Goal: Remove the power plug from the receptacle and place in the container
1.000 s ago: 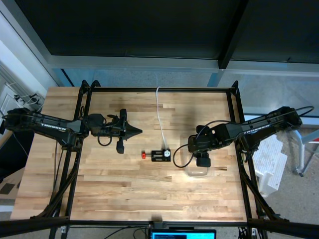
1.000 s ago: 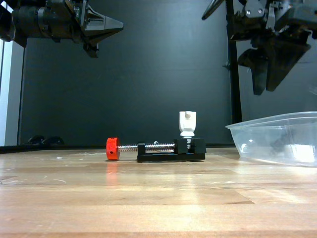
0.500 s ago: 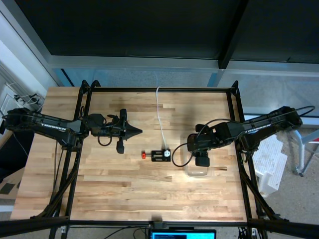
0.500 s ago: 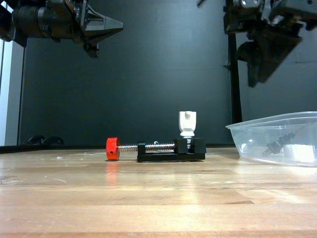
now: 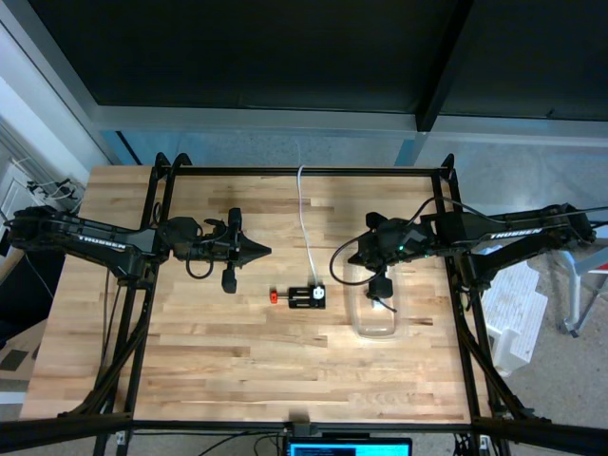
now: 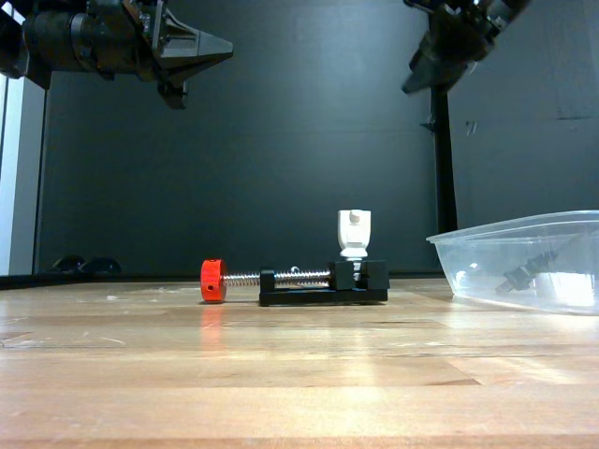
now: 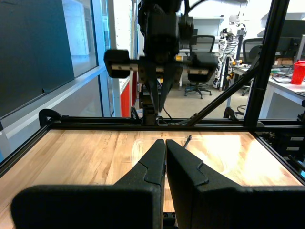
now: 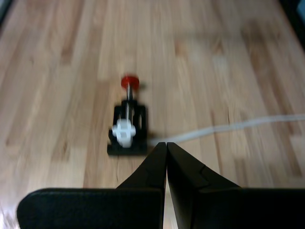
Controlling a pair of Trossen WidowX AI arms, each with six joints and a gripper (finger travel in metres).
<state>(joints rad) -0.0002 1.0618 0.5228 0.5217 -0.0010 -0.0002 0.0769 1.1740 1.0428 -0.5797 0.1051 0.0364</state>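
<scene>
The plug, tiny and black with a thin tail, lies tilted inside the clear tray, apart from the receptacle. The right gripper hangs high near the tray, fingers pressed together, empty. The left gripper hovers well apart, likewise closed.

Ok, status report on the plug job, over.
Left end effector shut, parked high at left. Right end effector shut, empty, high over the table. Plug lying in the tray. Receptacle untouched by either.
</scene>
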